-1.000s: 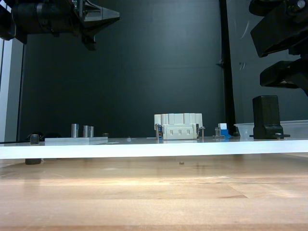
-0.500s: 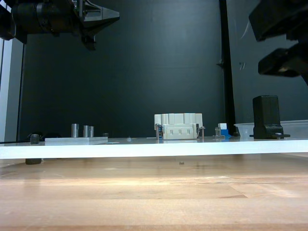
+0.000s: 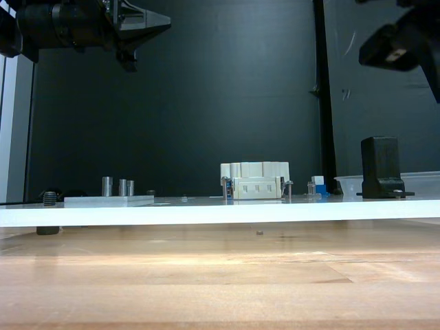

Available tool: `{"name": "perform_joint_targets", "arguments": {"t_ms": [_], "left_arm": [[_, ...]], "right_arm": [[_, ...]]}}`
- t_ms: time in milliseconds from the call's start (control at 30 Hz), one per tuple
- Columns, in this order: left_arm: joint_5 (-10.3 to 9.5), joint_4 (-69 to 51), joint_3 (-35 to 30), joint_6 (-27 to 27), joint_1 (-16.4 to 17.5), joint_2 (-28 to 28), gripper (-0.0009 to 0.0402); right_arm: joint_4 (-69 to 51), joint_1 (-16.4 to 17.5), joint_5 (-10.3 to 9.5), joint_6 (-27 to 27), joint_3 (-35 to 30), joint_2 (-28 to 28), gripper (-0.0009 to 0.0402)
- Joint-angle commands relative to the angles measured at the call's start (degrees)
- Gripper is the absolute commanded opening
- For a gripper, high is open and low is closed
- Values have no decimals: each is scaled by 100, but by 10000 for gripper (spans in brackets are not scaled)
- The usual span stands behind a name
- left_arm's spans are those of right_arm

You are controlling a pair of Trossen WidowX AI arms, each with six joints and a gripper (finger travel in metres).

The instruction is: Pick the 16mm bar from the taskboard and place it in the container

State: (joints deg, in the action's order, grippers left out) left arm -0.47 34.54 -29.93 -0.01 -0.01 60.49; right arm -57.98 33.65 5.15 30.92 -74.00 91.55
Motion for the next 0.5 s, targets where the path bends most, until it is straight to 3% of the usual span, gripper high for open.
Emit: {"name": "perform_joint_targets", "arguments": {"t_ms": [33,500], "left_arm": [[2,0,-2,0,2,0,0],[2,0,-2,0,2,0,0]], "right_arm": [[-201,-52,-17,-22,-109,-164,28],[-568,-212,-22,-31,-426,-446,27]]}}
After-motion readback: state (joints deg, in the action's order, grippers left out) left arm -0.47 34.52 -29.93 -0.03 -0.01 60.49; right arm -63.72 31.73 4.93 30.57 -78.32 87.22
